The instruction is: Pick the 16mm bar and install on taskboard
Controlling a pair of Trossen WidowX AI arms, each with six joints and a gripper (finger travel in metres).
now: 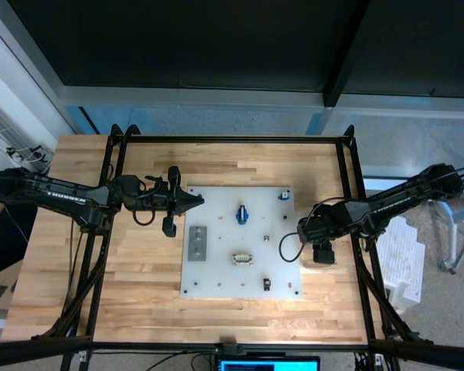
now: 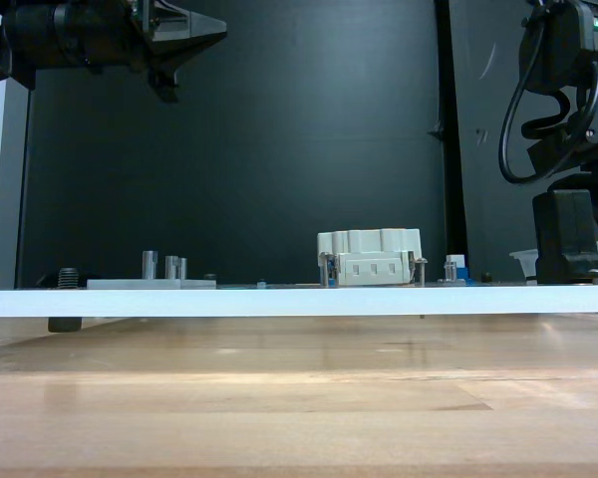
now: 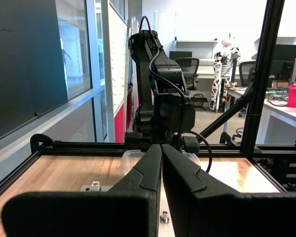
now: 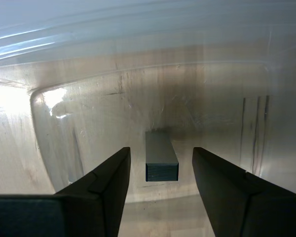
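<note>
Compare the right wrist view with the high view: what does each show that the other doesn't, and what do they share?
Only the right wrist view: the 16mm bar lying on the floor of the clear tray, between the open fingers of the right gripper and apart from both. Only the high view: the taskboard and the left gripper, shut, hovering by the board's left edge. Both: the right gripper poised over the tray beside the board's right edge.
</note>
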